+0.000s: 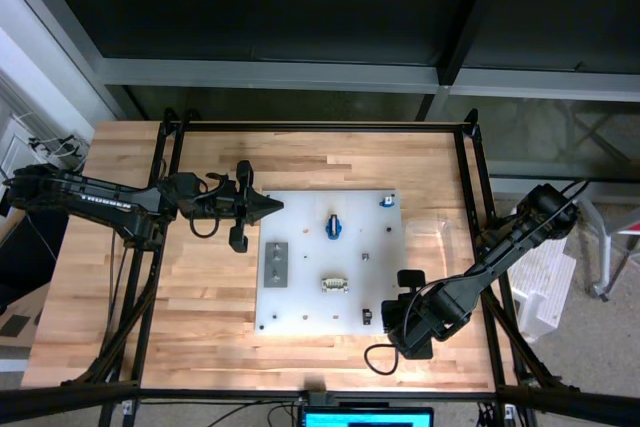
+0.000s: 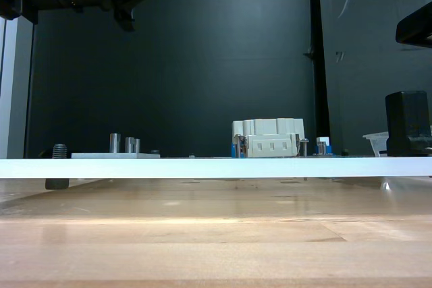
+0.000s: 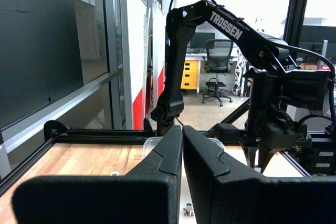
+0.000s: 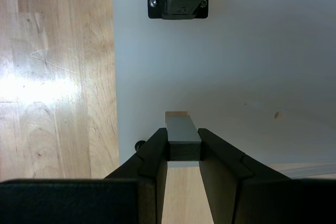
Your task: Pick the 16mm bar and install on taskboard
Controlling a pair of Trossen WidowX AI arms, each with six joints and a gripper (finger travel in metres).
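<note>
Grey 16mm bar (image 4: 184, 142) sits pinched between right gripper (image 4: 184, 135) fingers over white task board (image 4: 236, 51) near edge (left gripper (image 1: 272, 207), fingers closed and empty, hovers above its far-left corner).

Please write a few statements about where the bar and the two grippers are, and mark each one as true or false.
1. The right gripper is shut on the 16mm bar. True.
2. The left gripper is wide open. False: its fingers are pressed together with nothing between them.
3. The bar sits in the grey block on the taskboard. False: the right gripper holds it at the taskboard's near edge.
4. The left gripper hangs over the taskboard's left edge, well above it. True.
5. A beige connector stands on the taskboard. True.
</note>
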